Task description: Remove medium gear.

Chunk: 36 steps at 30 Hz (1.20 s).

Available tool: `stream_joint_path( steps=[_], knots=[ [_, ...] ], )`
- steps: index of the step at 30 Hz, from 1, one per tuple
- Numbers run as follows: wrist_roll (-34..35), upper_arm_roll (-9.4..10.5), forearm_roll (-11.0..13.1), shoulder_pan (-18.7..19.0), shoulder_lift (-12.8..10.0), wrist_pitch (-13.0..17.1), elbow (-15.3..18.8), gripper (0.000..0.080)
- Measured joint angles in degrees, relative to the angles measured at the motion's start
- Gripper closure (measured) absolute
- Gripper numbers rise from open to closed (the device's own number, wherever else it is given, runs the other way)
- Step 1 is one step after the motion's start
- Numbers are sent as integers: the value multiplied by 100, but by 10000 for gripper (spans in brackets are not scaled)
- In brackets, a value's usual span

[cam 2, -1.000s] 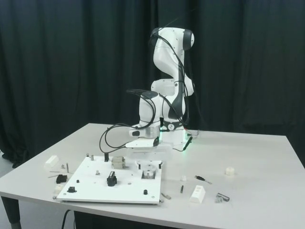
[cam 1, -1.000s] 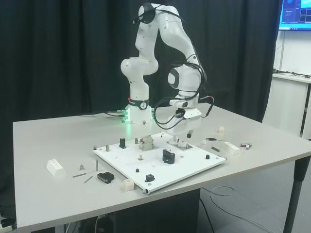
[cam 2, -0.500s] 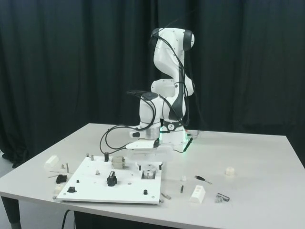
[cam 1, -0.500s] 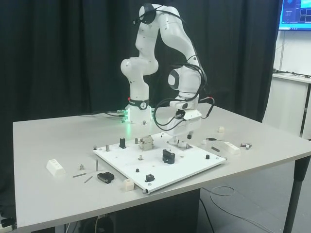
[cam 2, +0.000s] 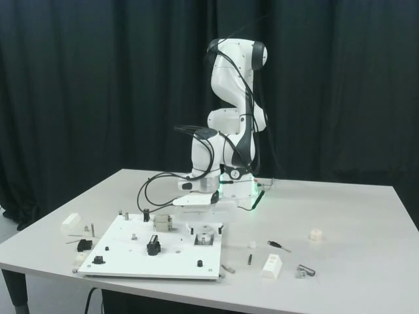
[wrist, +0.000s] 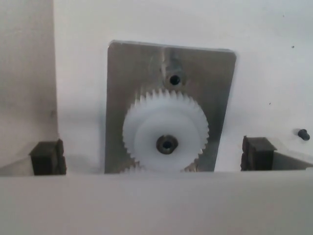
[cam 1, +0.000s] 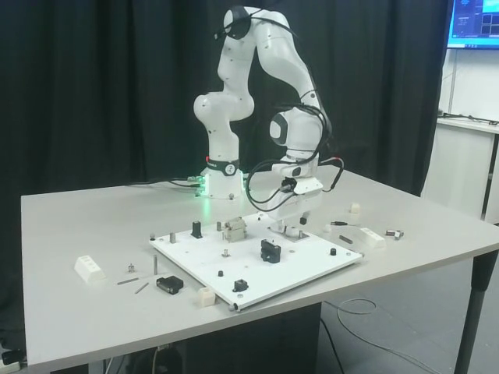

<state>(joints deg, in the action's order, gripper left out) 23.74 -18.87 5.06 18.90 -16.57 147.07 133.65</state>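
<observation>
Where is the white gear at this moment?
In the wrist view the white gear sits on a grey metal plate set into the white board, directly below the open gripper, between its two black fingertips.

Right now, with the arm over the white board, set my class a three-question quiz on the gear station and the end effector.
1. True or false: the white toothed plastic gear sits on the grey metal plate.
2. Where are the end effector fingers? A) clamped on the gear B) apart, one on each side of the plate C) out of view
3. Fill in: the plate lies on the white flat ____.

Key: 1 true; 2 B; 3 board.
</observation>
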Motion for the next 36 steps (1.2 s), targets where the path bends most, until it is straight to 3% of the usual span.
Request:
stream_joint_path(
  steps=[16,17,22,23,29,30,31,36],
  knots=[
    [-18,0,10,-4,-57,70,0,3],
    [-18,0,17,-4,-60,71,0,140],
    [-18,0,54,-7,-76,72,0,140],
    [-18,0,68,-8,-78,73,0,304],
    [-62,-2,116,-67,-77,98,-9,304],
    [-84,-1,131,-69,-77,97,-10,464],
    [-110,-2,140,-69,-77,97,-10,519],
    [-127,-2,164,-74,-78,97,-13,519]
  ],
)
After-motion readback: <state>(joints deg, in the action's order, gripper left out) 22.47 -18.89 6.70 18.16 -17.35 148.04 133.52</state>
